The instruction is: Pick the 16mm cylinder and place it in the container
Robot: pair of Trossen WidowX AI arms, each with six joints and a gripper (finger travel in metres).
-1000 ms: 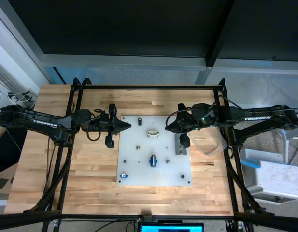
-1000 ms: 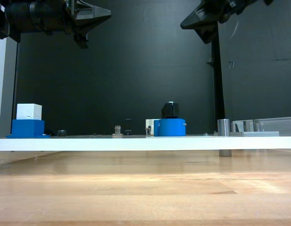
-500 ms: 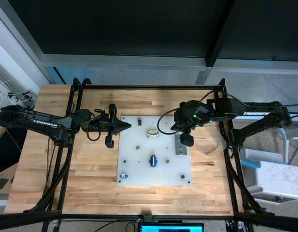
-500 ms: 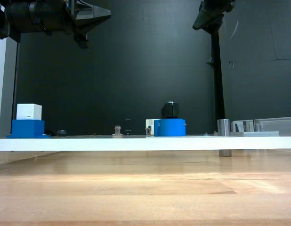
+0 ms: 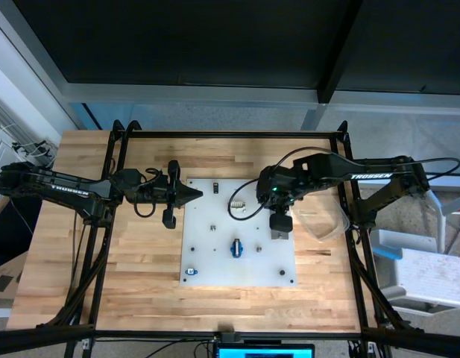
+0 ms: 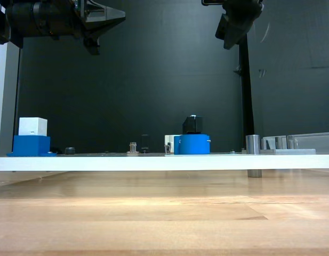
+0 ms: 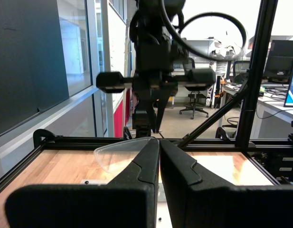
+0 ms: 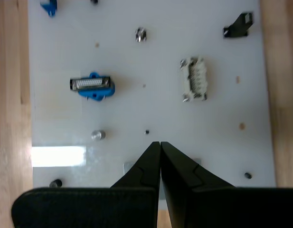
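Observation:
The 16mm cylinder (image 8: 98,135) is a small silver peg standing on the white board (image 5: 215,253), just right of the blue connector (image 5: 235,247); the low view shows it as a grey post (image 6: 253,144). The container (image 5: 323,222), a see-through tub, lies on the wood off the board's right edge and also appears in the left wrist view (image 7: 118,154). My right gripper (image 8: 159,143) hangs high over the board's right half, pointing down, shut and empty (image 6: 229,40). My left gripper (image 5: 194,192) hovers at the board's far left edge, shut with nothing in it (image 7: 159,142).
The board also carries a white connector (image 5: 235,205), a black bracket (image 5: 215,186), a grey plate (image 5: 278,230), a small blue-and-white block (image 5: 189,271) and small pegs. A black frame (image 5: 230,135) rings the table.
My right arm has swung left from the board's right edge to above the board, and its gripper has turned to point downward. The left arm has stayed still.

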